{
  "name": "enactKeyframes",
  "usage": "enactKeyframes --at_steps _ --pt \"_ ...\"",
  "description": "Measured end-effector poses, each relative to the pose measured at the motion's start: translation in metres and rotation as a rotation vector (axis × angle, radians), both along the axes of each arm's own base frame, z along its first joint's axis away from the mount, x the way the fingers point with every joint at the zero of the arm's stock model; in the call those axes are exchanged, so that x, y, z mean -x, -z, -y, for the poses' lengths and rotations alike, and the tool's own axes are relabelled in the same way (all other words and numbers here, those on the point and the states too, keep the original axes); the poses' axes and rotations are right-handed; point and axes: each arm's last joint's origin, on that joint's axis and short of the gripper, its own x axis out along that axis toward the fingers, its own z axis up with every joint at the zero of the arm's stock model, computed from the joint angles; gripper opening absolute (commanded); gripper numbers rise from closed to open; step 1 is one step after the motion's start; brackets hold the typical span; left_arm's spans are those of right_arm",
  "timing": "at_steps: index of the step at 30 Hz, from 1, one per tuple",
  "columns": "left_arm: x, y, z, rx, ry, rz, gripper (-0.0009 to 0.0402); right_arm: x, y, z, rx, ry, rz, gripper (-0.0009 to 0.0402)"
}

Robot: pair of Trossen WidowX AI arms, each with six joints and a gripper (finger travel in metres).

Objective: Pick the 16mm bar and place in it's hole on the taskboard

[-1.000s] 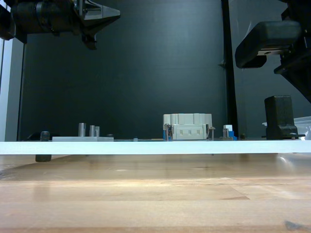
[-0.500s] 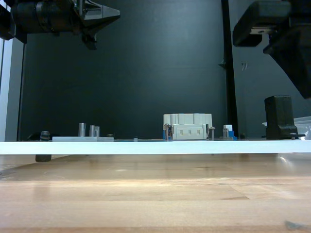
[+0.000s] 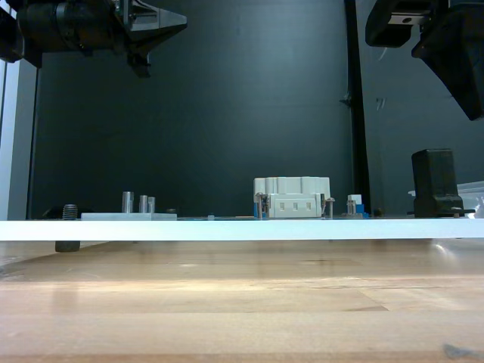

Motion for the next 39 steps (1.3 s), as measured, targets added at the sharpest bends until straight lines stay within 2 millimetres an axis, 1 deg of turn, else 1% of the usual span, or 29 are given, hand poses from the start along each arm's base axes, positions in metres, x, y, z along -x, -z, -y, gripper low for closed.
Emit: enactKeyframes --at_steps 16,27,39 --pt "0.0 0.0001 0.0 0.0 0.0 0.0 0.0 0.001 0.0002 0.0003 0.005 -0.001 -0.01 0.0148" --pt "0.0 0.0001 0.0 0.0 0.0 0.0 0.0 0.0013 0.0002 -0.0002 0.005 -0.003 -0.01 0.0149" --pt "0.0 0.0001 0.0 0.0 0.0 0.0 0.0 0.0012 0.0001 -0.0005 0.004 -0.007 -0.007 0.016"
